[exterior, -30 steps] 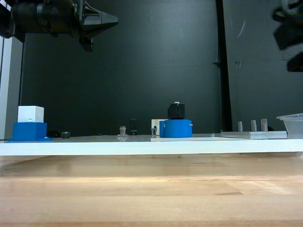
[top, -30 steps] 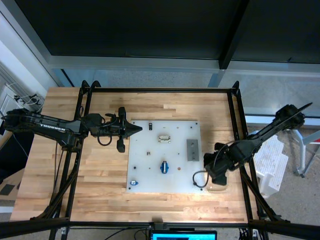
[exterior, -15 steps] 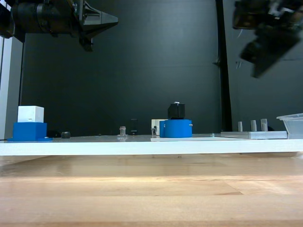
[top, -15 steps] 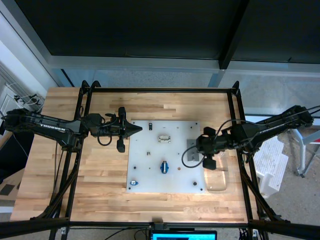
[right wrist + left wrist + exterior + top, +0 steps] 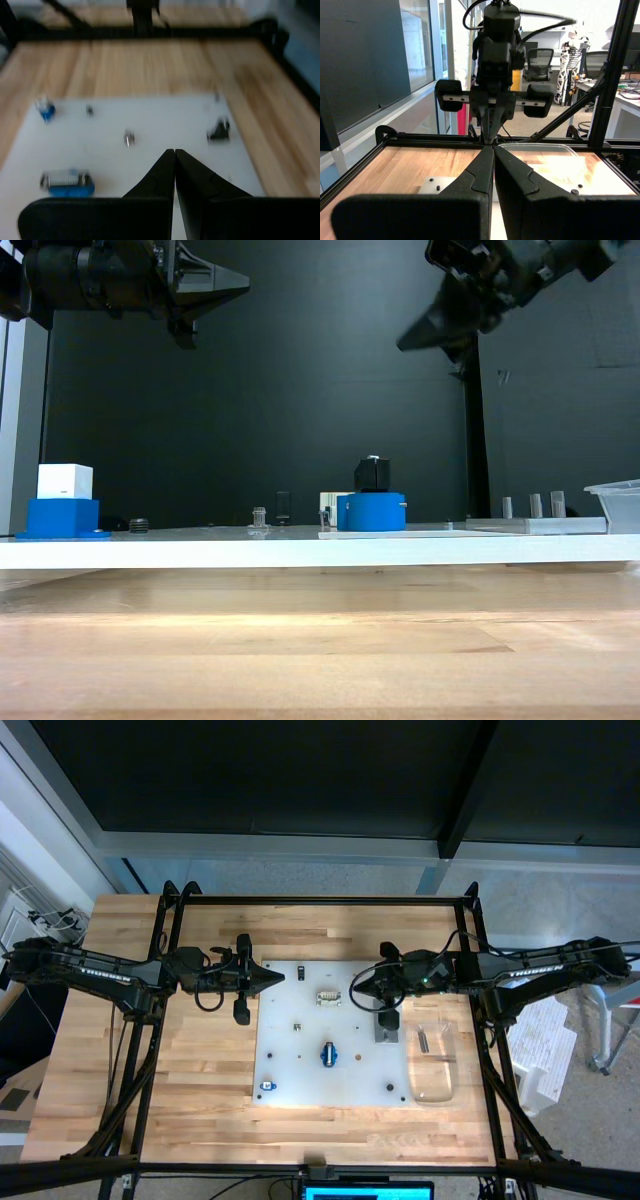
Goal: Remove the 16mm cylinder and place in the container
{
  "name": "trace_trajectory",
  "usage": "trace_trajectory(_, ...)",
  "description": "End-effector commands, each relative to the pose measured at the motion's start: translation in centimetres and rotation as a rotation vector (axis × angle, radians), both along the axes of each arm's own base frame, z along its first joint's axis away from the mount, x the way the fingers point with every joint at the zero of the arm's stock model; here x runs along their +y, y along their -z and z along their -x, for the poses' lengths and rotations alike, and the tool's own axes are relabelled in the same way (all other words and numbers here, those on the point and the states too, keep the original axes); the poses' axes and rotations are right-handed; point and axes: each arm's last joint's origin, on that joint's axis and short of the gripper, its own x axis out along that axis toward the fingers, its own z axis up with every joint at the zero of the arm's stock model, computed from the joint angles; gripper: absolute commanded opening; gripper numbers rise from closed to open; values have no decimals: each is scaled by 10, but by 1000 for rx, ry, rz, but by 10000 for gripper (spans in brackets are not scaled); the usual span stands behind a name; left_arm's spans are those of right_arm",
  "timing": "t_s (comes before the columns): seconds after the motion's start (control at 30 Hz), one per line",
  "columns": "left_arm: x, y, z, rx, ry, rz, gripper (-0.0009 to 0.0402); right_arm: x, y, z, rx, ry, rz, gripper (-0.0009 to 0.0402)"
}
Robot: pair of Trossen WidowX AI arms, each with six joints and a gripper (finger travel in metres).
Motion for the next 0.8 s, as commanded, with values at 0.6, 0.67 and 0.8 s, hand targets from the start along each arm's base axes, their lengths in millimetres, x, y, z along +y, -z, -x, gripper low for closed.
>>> trace_trajectory(0.6,0,0,0,0,0,0,0,-14,8,0,-462,-64,-18,0)
trace_trajectory(0.67,0,0,0,0,0,0,0,-14,8,0,-479,-62,-25,0)
trace_trajectory(0.8,0,0,0,0,0,0,0,-14,5,1,-509,-66,-25,0)
